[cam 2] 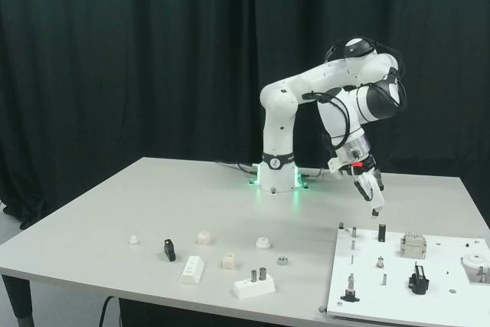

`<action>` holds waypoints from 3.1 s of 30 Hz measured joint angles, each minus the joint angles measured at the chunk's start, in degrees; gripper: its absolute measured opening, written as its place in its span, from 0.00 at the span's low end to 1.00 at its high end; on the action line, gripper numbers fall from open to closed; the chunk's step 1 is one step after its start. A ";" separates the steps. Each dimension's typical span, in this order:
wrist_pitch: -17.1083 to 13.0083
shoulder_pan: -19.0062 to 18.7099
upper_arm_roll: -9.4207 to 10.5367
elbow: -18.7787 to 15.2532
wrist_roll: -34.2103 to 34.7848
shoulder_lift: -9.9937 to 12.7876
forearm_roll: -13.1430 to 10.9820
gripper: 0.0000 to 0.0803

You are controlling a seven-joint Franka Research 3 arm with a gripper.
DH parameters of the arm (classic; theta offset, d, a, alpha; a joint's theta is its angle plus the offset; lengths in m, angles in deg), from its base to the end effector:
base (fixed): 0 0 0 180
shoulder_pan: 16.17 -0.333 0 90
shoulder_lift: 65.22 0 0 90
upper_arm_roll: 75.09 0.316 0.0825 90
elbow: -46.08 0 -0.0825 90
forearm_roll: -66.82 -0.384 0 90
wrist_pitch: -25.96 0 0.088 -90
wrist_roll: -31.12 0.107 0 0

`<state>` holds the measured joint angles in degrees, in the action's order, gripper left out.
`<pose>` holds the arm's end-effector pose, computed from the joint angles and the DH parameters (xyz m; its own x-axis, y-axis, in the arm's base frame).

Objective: Insert USB.

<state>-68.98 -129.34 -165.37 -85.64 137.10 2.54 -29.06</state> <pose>0.4249 0.2870 0.2687 -0.5972 -0.7367 -0.3172 -0.8016 0.5342 0.2685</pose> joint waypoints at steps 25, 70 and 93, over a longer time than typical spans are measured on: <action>-1.28 -0.48 1.71 -1.83 0.43 -0.06 -7.88 0.09; -1.16 -1.97 2.06 -3.94 1.99 -0.19 -9.49 0.09; -2.53 -2.06 3.06 -4.11 1.99 -0.19 -10.50 0.09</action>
<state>-71.52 -131.40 -162.31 -89.75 139.09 2.35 -39.56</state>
